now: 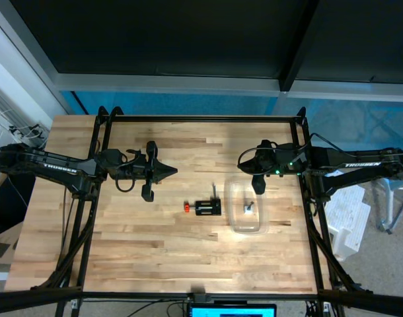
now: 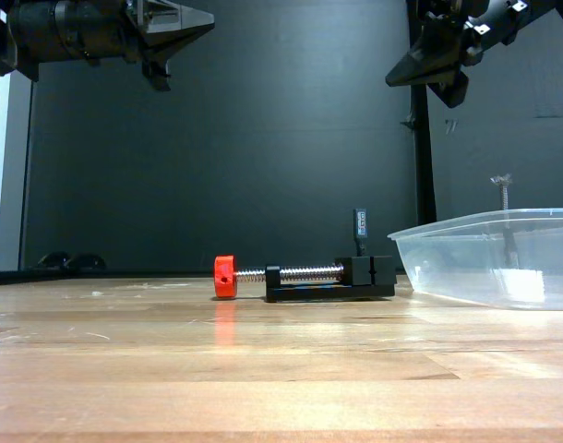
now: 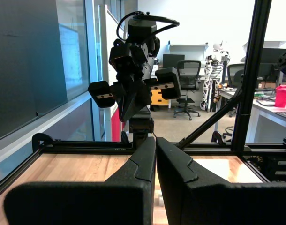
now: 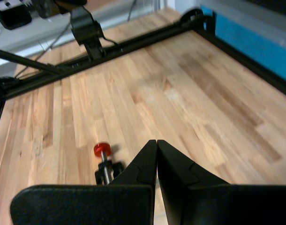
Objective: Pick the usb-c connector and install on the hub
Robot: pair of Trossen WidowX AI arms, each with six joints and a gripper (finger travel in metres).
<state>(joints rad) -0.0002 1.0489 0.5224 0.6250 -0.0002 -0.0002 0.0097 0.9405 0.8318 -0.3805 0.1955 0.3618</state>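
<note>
Wood table [image 1: 155, 244] under me, w/ a black frame [image 1: 201, 119] round it. My left gripper [image 1: 171, 172] hangs in the air at the left-middle of the high view, pointing right. Its jaws are pressed together w/ nothing in them. My right gripper [image 1: 242, 160] hangs at the right-middle, a bit higher in the frame, pointing left & down. Its jaws are pressed tight too, nothing btwn them. In the low view both sit up at the top corners, well above the table.

The hub [image 1: 208, 207] lies flat on the wood just below the middle of the high view. It's a small black block w/ an orange-red knob [image 1: 187, 207] on its left end & a thin dark pin [image 2: 360, 227] standing up near its right end. Both grippers are well apart from it.

A clear tray [image 1: 236, 193] sits just right of the hub, near it. I can't tell if they touch. The usb-c connector [image 1: 249, 210] lies inside the tray, a tiny grey bit approx. in the tray's middle, apart from both grippers.
</note>
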